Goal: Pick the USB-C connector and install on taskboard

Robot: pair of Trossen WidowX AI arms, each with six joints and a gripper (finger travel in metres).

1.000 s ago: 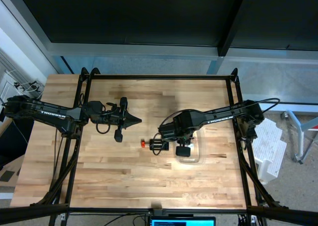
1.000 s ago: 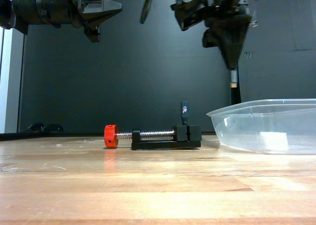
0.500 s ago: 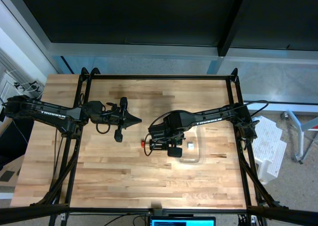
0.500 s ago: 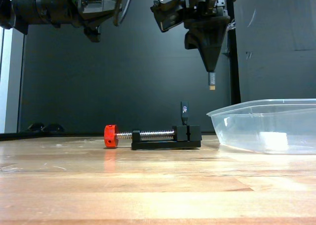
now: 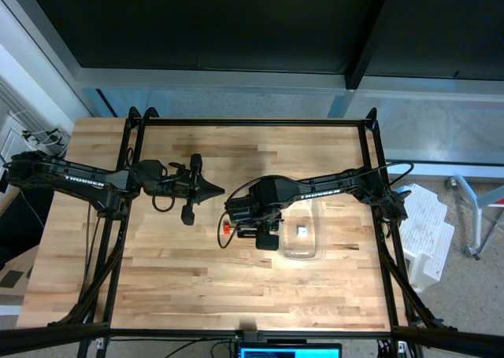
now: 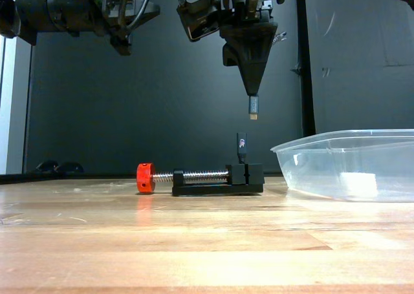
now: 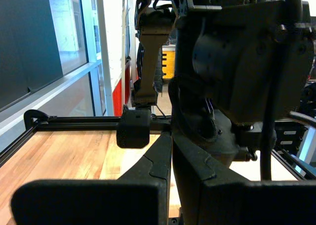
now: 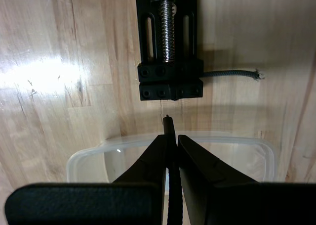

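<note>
Gripping the USB-C connector (image 6: 253, 106) between them, the fingers (image 8: 152, 158) of the right gripper (image 6: 252, 92) are closed narrowly on its upper end, so that the slim grey piece hangs upright with its light tip pointing down. The connector is in the air, clear of the taskboard (image 6: 217, 179), above and slightly to the tray side of the upright pin (image 6: 241, 145) at the block end. The taskboard lies flat on the table (image 6: 194, 242), its orange-red knob (image 6: 145, 177) pointing away from the clear tray (image 6: 304, 171), which sits just beside the block. A white piece (image 5: 302, 230) lies in the tray. The left gripper (image 5: 214, 190) hangs high over the table, well apart from the taskboard, its fingers (image 7: 148, 165) pressed together on nothing.
</note>
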